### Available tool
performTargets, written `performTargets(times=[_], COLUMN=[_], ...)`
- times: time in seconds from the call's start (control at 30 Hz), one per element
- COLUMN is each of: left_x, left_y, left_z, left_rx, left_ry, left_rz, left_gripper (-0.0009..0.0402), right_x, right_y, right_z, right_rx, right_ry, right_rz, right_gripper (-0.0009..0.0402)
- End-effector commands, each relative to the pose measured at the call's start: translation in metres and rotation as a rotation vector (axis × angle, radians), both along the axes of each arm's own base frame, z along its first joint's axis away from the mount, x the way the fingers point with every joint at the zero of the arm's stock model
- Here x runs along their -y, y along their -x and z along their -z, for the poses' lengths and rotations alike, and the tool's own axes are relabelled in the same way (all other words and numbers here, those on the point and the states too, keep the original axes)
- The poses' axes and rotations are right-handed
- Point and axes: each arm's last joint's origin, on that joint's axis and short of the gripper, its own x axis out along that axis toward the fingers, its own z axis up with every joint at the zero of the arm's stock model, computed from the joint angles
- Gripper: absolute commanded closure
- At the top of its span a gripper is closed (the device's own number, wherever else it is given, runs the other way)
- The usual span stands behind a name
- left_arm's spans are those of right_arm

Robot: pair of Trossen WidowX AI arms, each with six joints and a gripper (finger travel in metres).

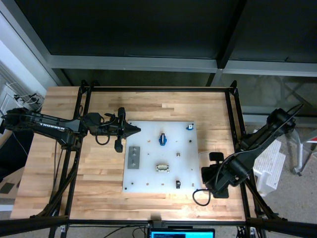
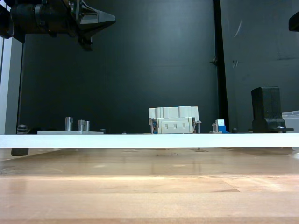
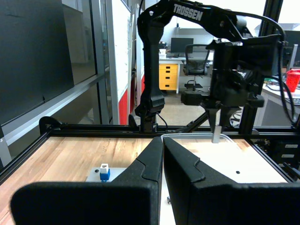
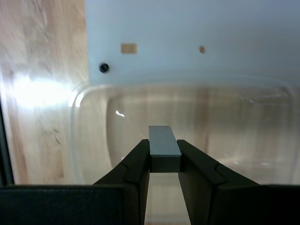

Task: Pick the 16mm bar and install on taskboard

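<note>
Hands: left (image 1: 137, 130) over taskboard (image 1: 148, 148); right (image 4: 165, 152) over tray (image 4: 89, 140), seemingly gripping bar (image 4: 163, 138).

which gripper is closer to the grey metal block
Left. The left gripper hovers just beyond the grey metal block; the right gripper, holding the 16mm bar, is off the taskboard's opposite edge.
</note>
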Motion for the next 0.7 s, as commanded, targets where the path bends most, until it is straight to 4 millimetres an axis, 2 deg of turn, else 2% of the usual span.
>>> performTargets(times=[0.03,0.37,0.7], left_x=[0.000,0.000,0.000], left_y=[0.000,0.000,0.000], left_z=[0.000,0.000,0.000], left_rx=[0.000,0.000,0.000], left_ry=[0.000,0.000,0.000], left_rz=[0.000,0.000,0.000], left_gripper=[0.0393,0.0393,0.0393], right_x=[-0.006,-0.022,-0.025], right_y=[-0.010,-0.037,-0.054], right_z=[0.003,0.011,0.017], right_rx=[-0.005,-0.015,-0.007], right_ry=[0.002,0.008,0.002], right_rz=[0.013,0.040,0.066], right_gripper=[0.0389,0.0389,0.0389])
